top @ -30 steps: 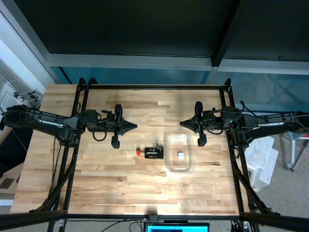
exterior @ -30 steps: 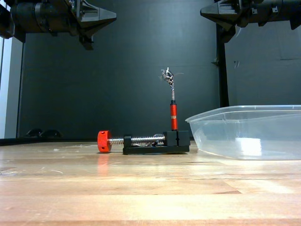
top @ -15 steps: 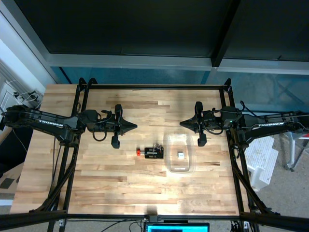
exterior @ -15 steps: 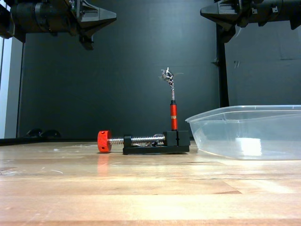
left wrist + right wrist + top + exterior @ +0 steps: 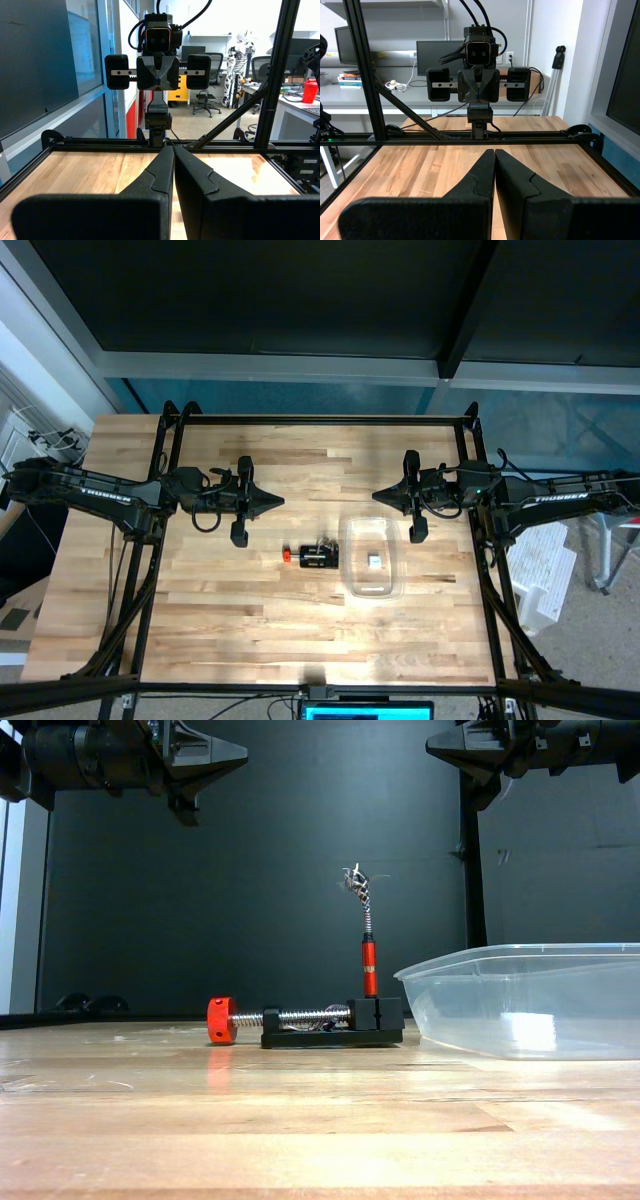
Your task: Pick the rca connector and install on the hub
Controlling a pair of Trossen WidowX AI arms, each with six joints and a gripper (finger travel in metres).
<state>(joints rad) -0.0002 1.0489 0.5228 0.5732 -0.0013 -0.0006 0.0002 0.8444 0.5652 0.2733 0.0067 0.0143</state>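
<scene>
L gripper (image 5: 274, 502) & R gripper (image 5: 380, 499) closed, arms horiz., high above hub (image 5: 316, 558), tips facing inward.

Right gripper (image 5: 494, 155) is held above the wooden table (image 5: 420, 170), its two fingers (image 5: 475, 186) pressed together with nothing between them. Left gripper (image 5: 479, 91) faces it from across the table, likewise closed and empty. A black frame rail (image 5: 530, 135) crosses below the left gripper. A monitor (image 5: 437, 52) stands beyond.

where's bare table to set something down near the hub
Bare wood: the near strip of the table, and the left side beyond the hub. Crowded at centre, hub beside clear tray. Left gripper and right gripper hang shut above the far half, facing inward.
</scene>
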